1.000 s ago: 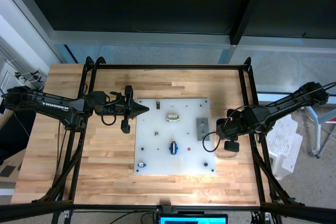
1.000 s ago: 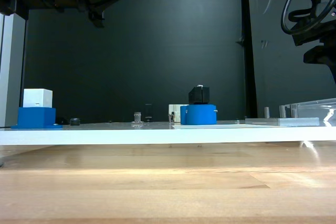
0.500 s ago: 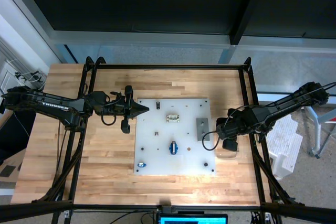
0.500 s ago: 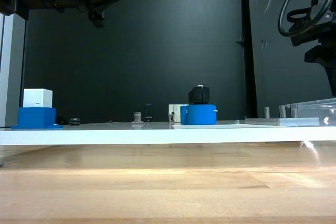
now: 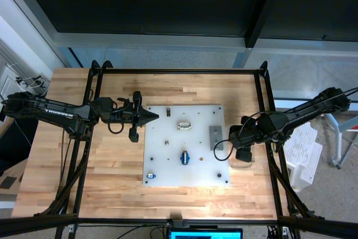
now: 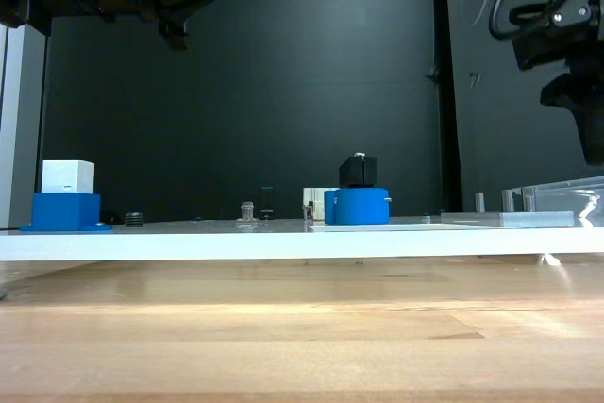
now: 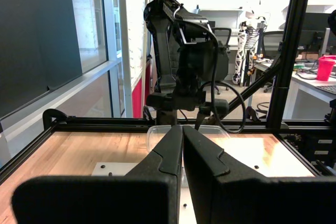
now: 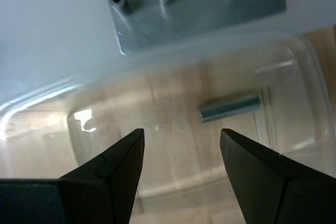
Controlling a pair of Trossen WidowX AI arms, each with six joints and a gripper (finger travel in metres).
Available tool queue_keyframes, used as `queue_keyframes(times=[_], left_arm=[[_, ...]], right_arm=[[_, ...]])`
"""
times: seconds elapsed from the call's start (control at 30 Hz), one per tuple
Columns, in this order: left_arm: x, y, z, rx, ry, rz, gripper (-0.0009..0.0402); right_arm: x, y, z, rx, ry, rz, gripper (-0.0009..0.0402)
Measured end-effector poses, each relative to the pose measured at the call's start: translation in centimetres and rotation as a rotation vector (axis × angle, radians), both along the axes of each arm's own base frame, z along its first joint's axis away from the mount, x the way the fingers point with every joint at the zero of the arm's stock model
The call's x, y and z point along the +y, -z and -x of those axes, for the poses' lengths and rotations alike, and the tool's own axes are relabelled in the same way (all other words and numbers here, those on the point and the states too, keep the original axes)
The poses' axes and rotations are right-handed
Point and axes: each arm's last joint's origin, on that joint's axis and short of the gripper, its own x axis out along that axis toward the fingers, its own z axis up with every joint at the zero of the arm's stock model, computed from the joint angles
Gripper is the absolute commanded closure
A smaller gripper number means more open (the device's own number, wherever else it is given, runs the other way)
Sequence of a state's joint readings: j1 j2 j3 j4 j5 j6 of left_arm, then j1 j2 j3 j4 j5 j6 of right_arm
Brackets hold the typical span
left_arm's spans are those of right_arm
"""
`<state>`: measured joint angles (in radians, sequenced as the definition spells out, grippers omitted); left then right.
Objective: Remove the 16mm cylinder and place in the container
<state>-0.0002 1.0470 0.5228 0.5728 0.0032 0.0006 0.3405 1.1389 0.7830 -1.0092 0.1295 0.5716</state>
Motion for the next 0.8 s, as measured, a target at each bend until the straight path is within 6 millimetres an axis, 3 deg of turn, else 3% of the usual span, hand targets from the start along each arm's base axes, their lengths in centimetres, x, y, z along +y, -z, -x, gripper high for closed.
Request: queue_keyframes(times=[0.8], left_arm=[[0.0,0.01,0.0,0.0,0.0,0.0,0.0393]], right_arm=[[0.07,-0.66,-0.34,-0.028,-0.027,-0.003,0.0229]])
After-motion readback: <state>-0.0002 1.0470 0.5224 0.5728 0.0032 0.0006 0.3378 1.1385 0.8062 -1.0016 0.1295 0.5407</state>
